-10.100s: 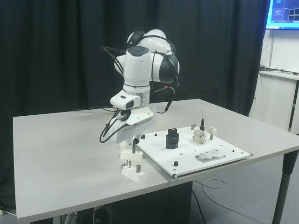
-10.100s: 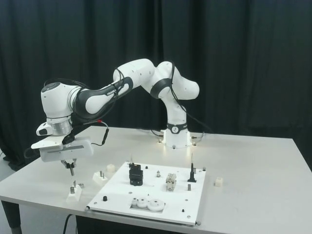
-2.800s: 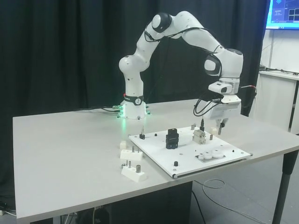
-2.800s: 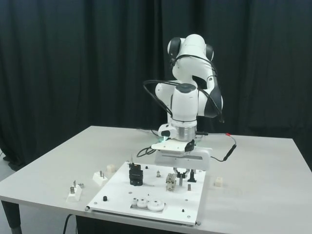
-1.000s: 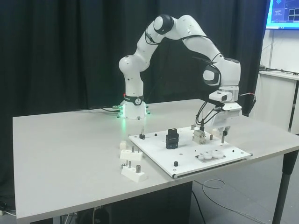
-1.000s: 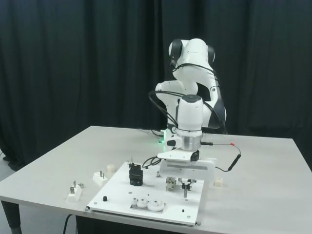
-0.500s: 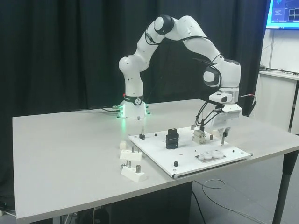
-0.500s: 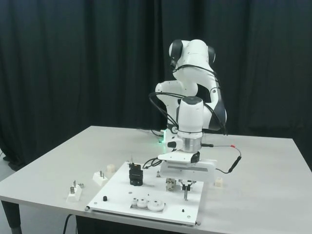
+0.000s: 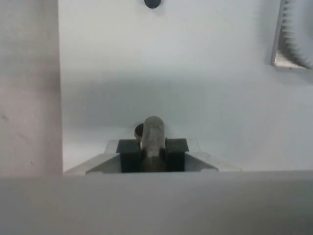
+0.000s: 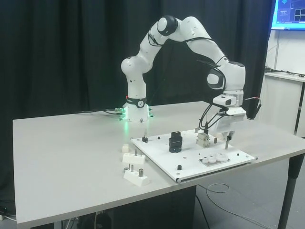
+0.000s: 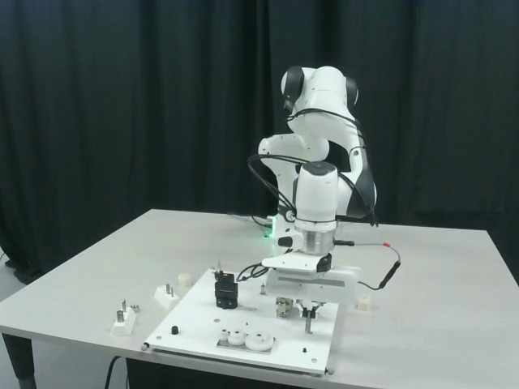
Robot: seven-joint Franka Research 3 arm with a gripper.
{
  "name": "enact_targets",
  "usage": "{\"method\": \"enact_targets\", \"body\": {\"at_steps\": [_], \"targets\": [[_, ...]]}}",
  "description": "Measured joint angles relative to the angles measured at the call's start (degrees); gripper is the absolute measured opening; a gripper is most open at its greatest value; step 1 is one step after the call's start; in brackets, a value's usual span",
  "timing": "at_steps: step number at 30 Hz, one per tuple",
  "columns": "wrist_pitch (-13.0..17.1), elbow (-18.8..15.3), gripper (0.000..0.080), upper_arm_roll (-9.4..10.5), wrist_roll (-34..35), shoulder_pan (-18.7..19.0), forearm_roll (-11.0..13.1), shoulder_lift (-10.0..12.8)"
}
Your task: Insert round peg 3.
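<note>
Gripper (image 9: 153,155) clamps the round peg (image 9: 153,134) over a board (image 9: 195,88) hole visible only from the wrist.

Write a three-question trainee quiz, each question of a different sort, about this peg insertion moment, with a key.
1. True or false: the end effector holds the round peg upright above the white board.
2. What lies beside the peg's tip in the wrist view? A) a hole B) a cable C) a screw
3. Fill in: the gears sit near the board's ____ edge in the second room view.

Key: 1 true; 2 A, a dark hole partly hidden by the peg; 3 front.
</note>
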Motion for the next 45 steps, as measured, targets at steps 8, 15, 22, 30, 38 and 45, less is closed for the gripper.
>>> {"method": "enact_targets", "body": {"at_steps": [8,15,22,30,38,45], "targets": [[0.4,0.0,0.0103,0.11,0.0,0.0,0.0,0.4],[0.7,0.0,0.0103,0.32,0.1,0.0,0.0,0.7],[0.5,0.0,0.0103,0.36,0.4,0.0,0.0,0.6],[-0.3,0.0,0.0103,0.54,0.6,0.1,0.0,0.5],[-0.8,0.0,0.0103,0.54,0.6,0.1,0.0,0.4],[-0.8,0.0,0.0103,0.54,0.6,-0.1,0.0,0.4]]}}
